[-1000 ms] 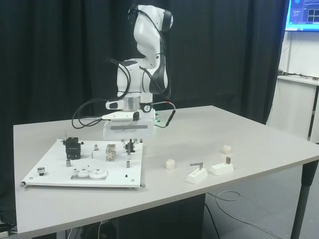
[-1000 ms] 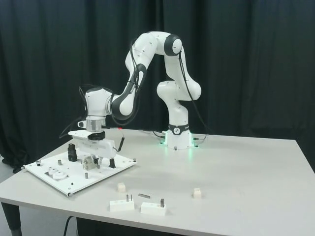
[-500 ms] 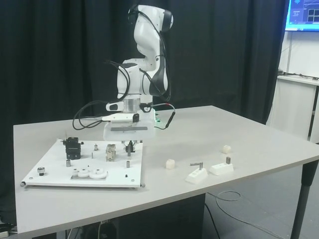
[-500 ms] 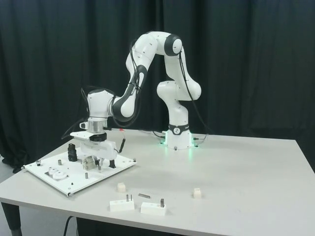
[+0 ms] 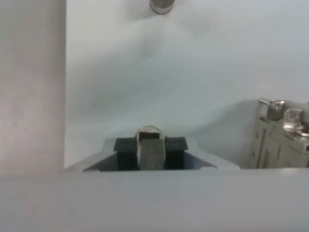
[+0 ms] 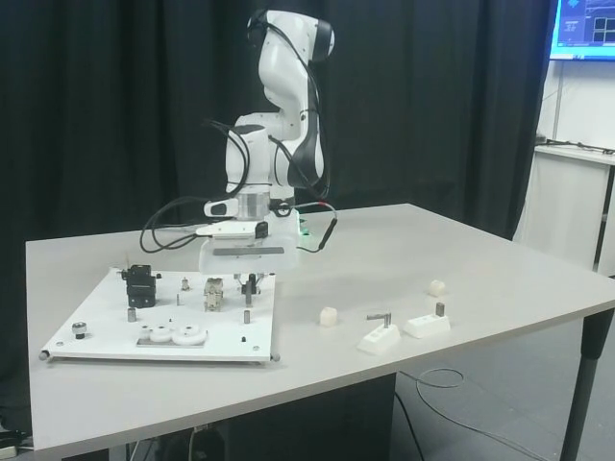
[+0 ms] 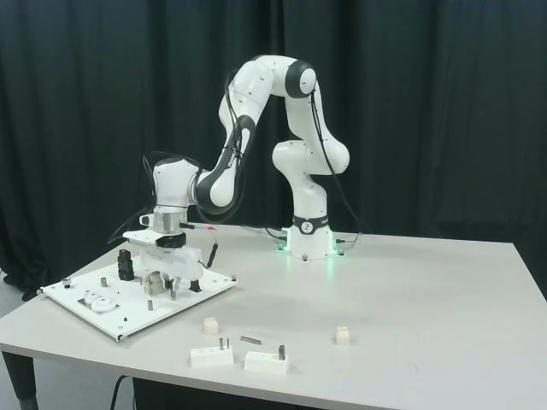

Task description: Insert square peg 3.

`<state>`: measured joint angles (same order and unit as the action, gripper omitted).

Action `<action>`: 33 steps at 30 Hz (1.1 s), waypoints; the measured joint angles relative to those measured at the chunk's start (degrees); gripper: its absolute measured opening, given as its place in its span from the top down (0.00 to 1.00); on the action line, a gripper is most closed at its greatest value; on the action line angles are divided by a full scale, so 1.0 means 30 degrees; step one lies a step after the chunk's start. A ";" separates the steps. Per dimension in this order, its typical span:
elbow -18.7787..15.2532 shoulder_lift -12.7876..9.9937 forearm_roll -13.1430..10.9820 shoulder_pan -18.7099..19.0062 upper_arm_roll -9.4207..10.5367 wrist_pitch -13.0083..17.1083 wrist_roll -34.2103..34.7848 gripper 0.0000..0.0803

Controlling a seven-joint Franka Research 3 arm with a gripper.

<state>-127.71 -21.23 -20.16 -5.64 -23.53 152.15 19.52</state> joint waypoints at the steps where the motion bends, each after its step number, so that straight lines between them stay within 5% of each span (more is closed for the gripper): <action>1: 0.0000 -0.0040 -0.0029 0.0000 0.0002 0.0063 -0.0008 0.86; 33: -0.0003 -0.0281 -0.1049 0.0001 0.0093 0.0457 -0.0911 0.86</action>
